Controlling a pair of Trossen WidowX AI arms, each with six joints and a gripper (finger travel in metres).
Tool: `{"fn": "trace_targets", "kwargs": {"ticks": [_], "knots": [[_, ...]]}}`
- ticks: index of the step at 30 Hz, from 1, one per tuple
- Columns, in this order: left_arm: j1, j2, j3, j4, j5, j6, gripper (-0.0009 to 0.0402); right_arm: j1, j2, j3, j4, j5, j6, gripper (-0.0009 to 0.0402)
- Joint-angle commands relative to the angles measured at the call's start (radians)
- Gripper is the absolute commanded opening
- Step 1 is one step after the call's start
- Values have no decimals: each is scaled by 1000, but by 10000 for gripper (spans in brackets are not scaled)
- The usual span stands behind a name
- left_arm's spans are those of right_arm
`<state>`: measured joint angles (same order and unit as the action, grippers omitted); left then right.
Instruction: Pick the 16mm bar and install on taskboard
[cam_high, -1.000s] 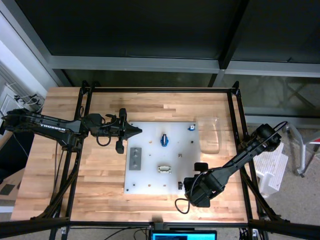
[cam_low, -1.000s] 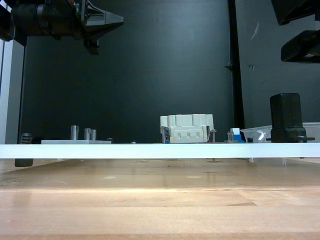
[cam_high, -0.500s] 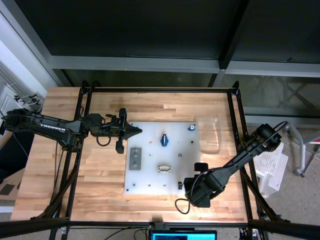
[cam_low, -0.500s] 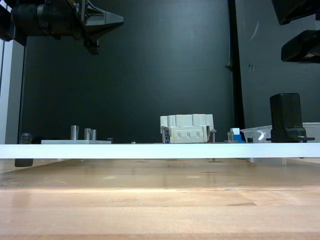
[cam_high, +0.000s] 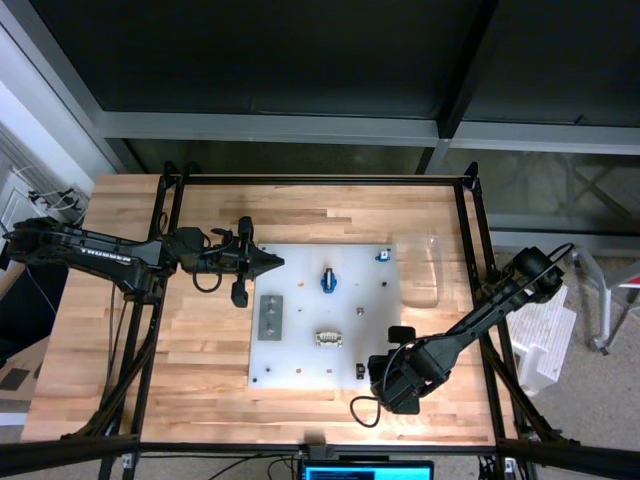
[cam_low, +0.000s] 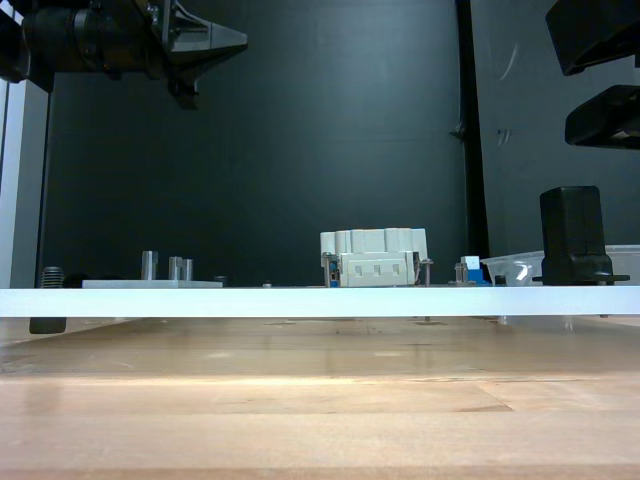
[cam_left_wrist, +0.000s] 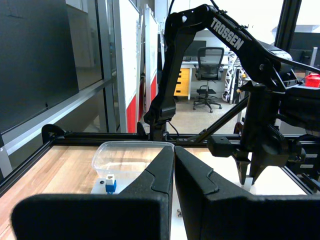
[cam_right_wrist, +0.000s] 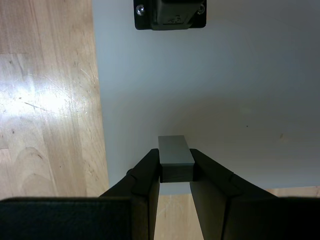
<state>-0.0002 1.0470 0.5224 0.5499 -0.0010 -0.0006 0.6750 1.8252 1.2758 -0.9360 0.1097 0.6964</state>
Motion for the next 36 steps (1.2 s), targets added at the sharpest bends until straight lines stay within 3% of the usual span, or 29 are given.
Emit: {"fn": "trace_targets", "kwargs": {"ticks": [1, 11, 29, 36], "knots": [[0, 0, 0, 0, 0, 0, 0, -1, 3, -6, -2, 3, 2, 7], [0, 0, 0, 1, 0, 0, 0, -1, 3, -6, 6, 3, 2, 21], [0, 0, 0, 0, 0, 0, 0, 0, -8, 10, 1, -6, 3, 170], [0, 0, 0, 0, 0, 0, 0, 0, -41, 29, -43, -7, 2, 207]]}}
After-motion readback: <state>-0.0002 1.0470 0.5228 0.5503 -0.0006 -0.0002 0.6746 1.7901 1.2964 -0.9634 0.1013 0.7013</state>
